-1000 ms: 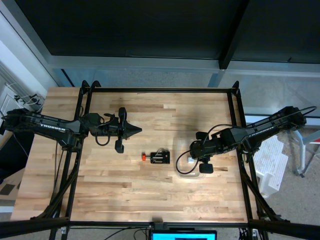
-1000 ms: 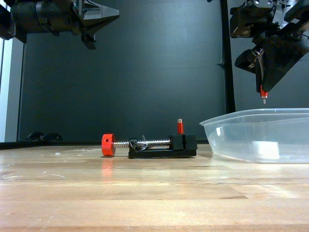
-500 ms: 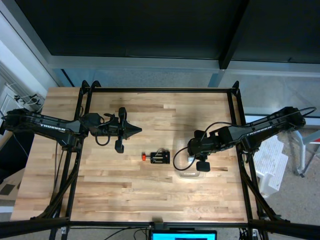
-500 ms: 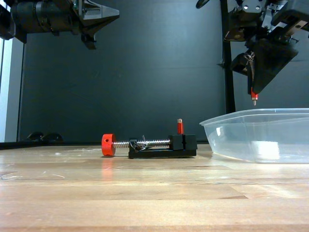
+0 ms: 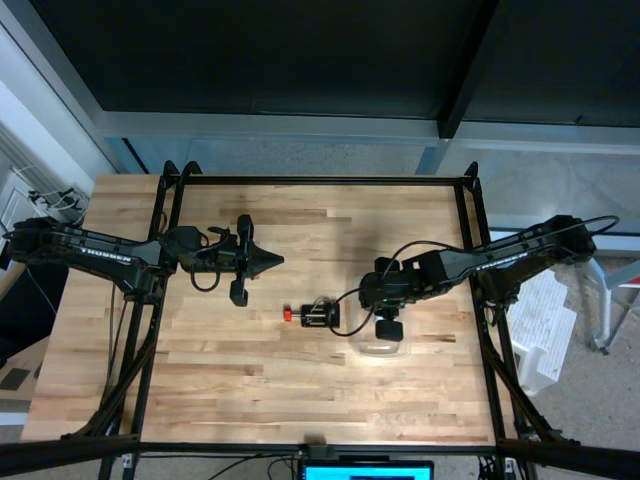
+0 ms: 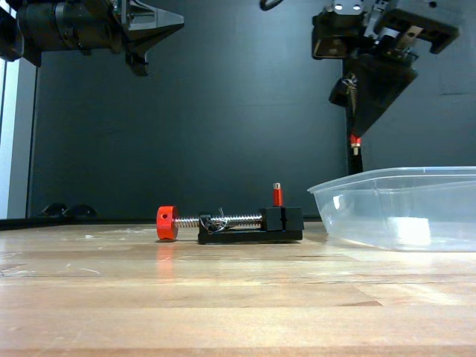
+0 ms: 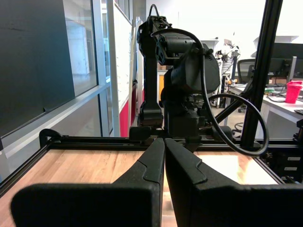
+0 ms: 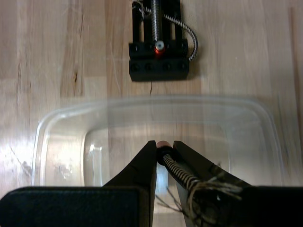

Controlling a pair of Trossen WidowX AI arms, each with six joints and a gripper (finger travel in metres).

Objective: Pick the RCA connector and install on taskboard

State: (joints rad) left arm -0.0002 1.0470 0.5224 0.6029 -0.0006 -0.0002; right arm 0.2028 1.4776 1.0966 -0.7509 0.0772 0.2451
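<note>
The taskboard is a small black block with a red knob and an upright red post; it lies mid-table. My right gripper is shut on the RCA connector, whose red tip hangs above the near-left rim of the clear tray. In the right wrist view the connector sits between the fingers, over the tray, with the taskboard ahead. My left gripper hovers high at the left, shut and empty.
The clear plastic tray stands just right of the taskboard, its rim a short way from the block. A black frame runs round the table. The wood left of the red knob is bare.
My right gripper has carried the connector left and a little higher, from over the tray's middle towards its left rim and the taskboard. The left arm has not moved.
</note>
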